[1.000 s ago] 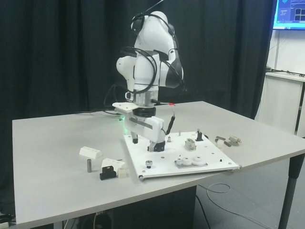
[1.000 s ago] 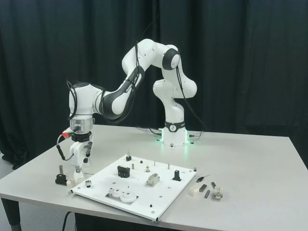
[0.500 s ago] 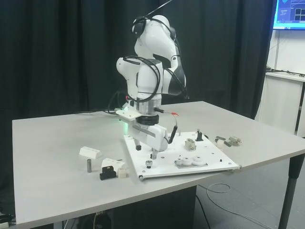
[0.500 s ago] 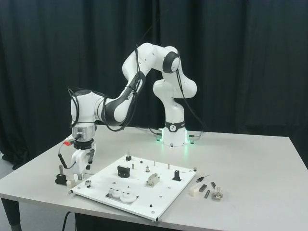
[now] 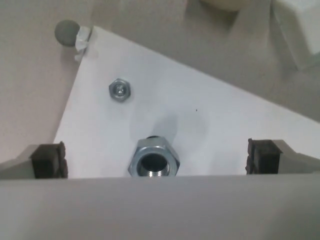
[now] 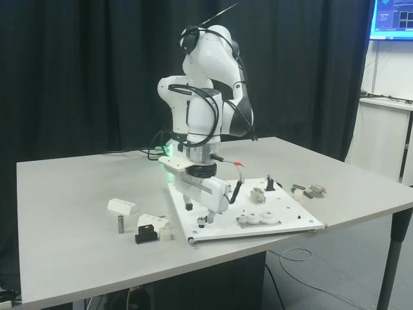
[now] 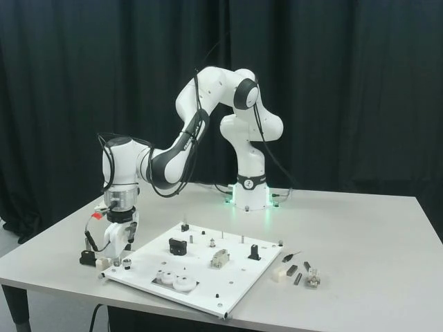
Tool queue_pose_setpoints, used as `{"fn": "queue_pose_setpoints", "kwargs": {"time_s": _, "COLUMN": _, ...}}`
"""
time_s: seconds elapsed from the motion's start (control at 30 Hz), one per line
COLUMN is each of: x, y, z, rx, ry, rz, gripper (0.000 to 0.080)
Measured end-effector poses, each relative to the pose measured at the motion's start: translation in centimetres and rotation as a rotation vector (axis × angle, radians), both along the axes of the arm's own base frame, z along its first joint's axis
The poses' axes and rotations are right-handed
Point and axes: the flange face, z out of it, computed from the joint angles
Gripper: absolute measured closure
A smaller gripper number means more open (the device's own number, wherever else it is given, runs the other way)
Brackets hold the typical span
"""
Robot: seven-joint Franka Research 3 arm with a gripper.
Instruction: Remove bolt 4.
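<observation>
Lower than half a second ago, the arm (image 6: pixel 203 116) has dropped toward the near left corner of the white board (image 6: pixel 284 206), and the gripper (image 6: pixel 197 216) now hangs just over it. In the first room view that is left of centre, low in the frame; in the second it is at lower left, gripper (image 7: pixel 118 257) at the board's (image 7: pixel 228 283) corner.

From the wrist, the fingers (image 5: pixel 49 161) stand wide apart — one dark pad at each side of the frame, holding nothing. Between them, at bottom centre, sits the bolt (image 5: pixel 153 160): a hex head with a hollow, threaded middle, upright on the board (image 5: pixel 210 120), touching neither pad. A smaller hex nut (image 5: pixel 120 90) lies nearer the corner, upper left of it, and a grey foot (image 5: pixel 66 32) juts past the board's edge.

On the grey counter (image 6: pixel 64 194), left of the board, lie a white block (image 6: pixel 122 206), a dark pin (image 6: pixel 120 225) and a black clamp (image 6: pixel 147 232). Green light glows at the arm's base (image 7: pixel 250 200).
</observation>
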Motion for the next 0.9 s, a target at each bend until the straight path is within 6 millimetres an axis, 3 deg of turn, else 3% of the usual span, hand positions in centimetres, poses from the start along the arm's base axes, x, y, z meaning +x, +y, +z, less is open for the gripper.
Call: {"fn": "queue_pose_setpoints", "kwargs": {"time_s": 0.9, "x": -0.2, "y": 0.3, "z": -2.2, "rx": 0.001, "ry": 0.027, "rz": 0.019, "gripper": 0.0003}}
